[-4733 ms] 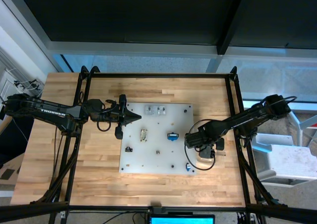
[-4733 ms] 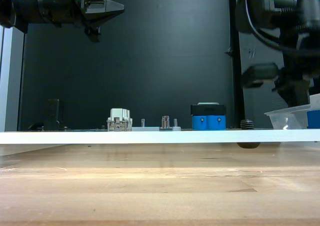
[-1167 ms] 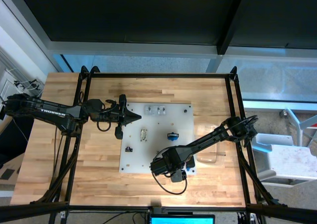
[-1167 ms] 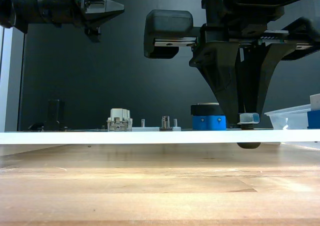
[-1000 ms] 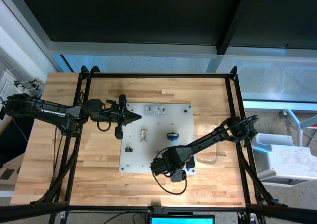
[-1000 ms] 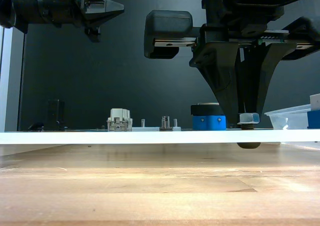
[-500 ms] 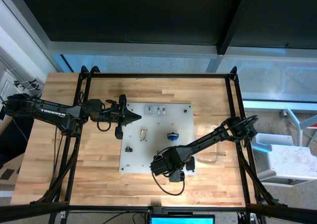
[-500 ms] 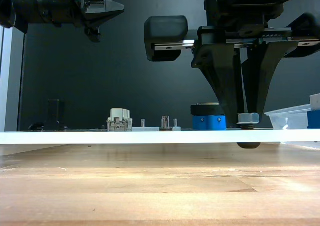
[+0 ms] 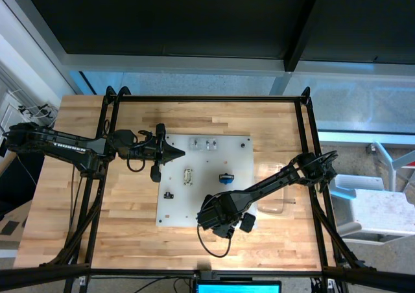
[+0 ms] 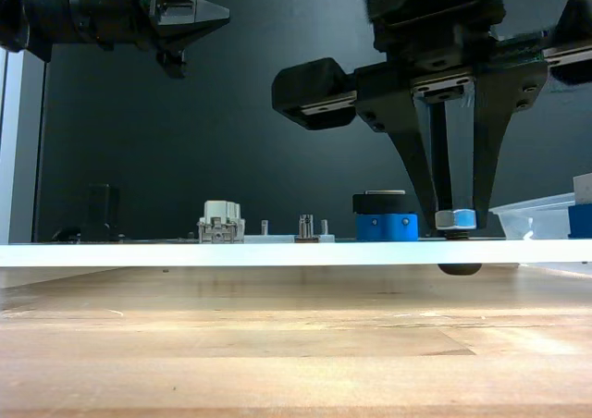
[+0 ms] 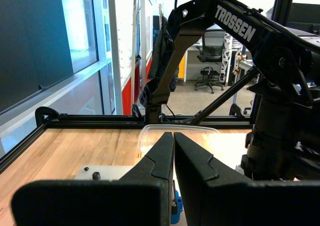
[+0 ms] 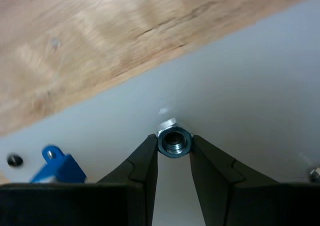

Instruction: Pick the M12 fastener and fasten on the M12 threads

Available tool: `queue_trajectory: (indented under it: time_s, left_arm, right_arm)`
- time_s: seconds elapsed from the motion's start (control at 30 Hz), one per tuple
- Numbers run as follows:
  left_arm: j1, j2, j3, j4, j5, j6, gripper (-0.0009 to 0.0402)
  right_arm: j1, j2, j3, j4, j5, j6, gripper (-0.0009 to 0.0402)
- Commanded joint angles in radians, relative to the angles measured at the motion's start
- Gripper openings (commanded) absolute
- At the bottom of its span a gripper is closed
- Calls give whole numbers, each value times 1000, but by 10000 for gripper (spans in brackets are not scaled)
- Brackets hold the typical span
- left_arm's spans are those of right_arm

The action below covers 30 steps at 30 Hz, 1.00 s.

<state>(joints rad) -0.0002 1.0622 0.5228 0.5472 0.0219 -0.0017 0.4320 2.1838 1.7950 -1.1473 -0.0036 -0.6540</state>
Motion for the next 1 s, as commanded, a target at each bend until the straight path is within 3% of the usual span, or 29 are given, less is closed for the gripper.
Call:
queue_trajectory:
  time_s: [0.03, 0.4, 1.0]
  left_arm:
    - [0, 0, 0, 0, 0, 0, 0]
    - [0, 0, 0, 0, 0, 0, 0]
    - [0, 0, 0, 0, 0, 0, 0]
  right_arm:
    - [-1, 0, 0, 4, 3, 126, 20]
    - [-2, 0, 0, 5, 3, 494, 20]
    - [-2, 0, 0, 4, 3, 1241, 20]
